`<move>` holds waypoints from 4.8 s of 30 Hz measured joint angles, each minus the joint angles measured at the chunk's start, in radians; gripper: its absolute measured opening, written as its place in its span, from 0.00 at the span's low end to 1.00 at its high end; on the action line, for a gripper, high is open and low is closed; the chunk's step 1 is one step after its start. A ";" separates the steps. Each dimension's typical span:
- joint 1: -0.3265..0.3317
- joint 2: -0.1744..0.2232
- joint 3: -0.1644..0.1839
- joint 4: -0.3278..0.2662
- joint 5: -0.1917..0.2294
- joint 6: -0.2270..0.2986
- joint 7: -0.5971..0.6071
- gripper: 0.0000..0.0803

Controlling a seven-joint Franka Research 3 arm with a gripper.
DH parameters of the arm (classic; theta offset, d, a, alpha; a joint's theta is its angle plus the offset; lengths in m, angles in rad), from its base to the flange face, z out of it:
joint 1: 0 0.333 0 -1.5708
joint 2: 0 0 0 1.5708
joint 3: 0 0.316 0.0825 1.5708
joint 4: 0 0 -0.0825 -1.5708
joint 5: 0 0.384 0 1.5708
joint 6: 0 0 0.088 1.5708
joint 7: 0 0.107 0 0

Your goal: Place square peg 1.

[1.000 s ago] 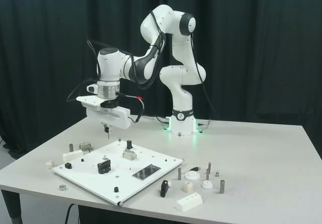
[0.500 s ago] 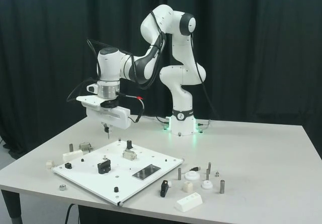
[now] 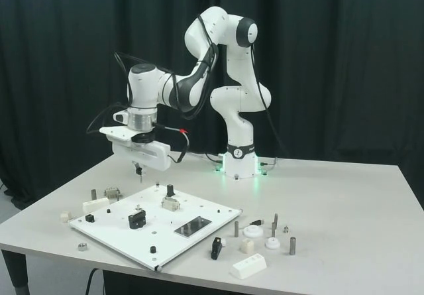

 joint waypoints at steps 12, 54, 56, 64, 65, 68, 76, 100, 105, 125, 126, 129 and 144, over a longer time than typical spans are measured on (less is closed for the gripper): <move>-0.003 0.016 0.014 0.000 0.018 0.026 -0.195 0.04; 0.153 0.087 0.325 0.028 0.091 0.169 0.094 0.04; 0.169 0.098 0.325 0.045 0.083 0.173 0.121 0.04; 0.205 0.171 0.326 0.126 0.053 0.172 0.206 0.04; 0.207 0.182 0.327 0.135 0.053 0.171 0.208 0.04; 0.210 0.213 0.329 0.162 0.053 0.171 0.217 0.04; 0.210 0.300 0.340 0.239 0.063 0.168 0.248 0.04; 0.208 0.410 0.356 0.353 0.078 0.071 0.271 0.04; 0.204 0.410 0.356 0.353 0.078 0.071 0.281 0.04; 0.181 0.418 0.357 0.349 0.120 0.089 0.282 0.04; 0.181 0.418 0.358 0.349 0.122 0.091 0.282 0.04; 0.181 0.418 0.361 0.349 0.124 0.093 0.281 0.04; 0.182 0.425 0.372 0.344 0.124 0.096 0.281 0.04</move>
